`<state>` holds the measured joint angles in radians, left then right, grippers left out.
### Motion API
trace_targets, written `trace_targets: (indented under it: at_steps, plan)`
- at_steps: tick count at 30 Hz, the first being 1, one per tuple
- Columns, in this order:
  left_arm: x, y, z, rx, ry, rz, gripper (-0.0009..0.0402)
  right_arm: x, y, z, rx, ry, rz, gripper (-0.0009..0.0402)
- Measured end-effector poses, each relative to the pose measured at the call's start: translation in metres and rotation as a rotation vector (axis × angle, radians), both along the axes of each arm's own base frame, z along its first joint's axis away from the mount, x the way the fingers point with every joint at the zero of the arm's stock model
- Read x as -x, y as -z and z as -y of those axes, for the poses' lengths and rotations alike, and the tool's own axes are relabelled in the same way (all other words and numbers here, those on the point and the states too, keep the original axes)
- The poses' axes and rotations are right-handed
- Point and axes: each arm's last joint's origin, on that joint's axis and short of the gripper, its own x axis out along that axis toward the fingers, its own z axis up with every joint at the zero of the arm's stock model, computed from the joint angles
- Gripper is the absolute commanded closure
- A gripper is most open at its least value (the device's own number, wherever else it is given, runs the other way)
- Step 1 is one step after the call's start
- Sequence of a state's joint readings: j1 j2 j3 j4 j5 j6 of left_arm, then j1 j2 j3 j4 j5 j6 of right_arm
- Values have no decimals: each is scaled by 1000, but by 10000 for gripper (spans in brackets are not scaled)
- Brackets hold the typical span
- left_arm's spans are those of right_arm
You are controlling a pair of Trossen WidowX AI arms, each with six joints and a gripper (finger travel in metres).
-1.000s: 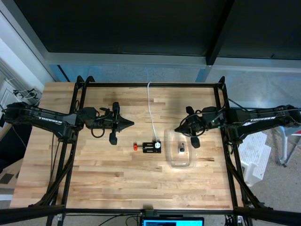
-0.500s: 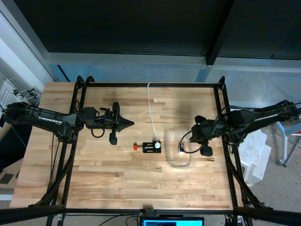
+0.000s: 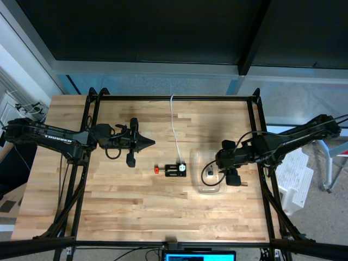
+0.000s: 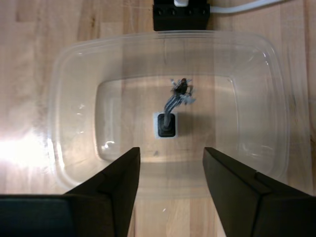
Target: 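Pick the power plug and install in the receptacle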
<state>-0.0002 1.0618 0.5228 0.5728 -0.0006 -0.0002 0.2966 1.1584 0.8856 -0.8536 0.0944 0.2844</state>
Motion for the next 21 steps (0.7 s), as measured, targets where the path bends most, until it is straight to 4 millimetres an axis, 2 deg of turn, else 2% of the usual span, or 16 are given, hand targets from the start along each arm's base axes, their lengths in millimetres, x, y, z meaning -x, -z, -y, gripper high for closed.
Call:
trace_targets:
  at_steps: [5,21]
  plan:
    - [0,0,0,0,0,-1,393,-14,13,-5,9,-1,-28,173]
    - [0,0,0,0,0,0,393,-36,47,-14,53,-17,-97,173]
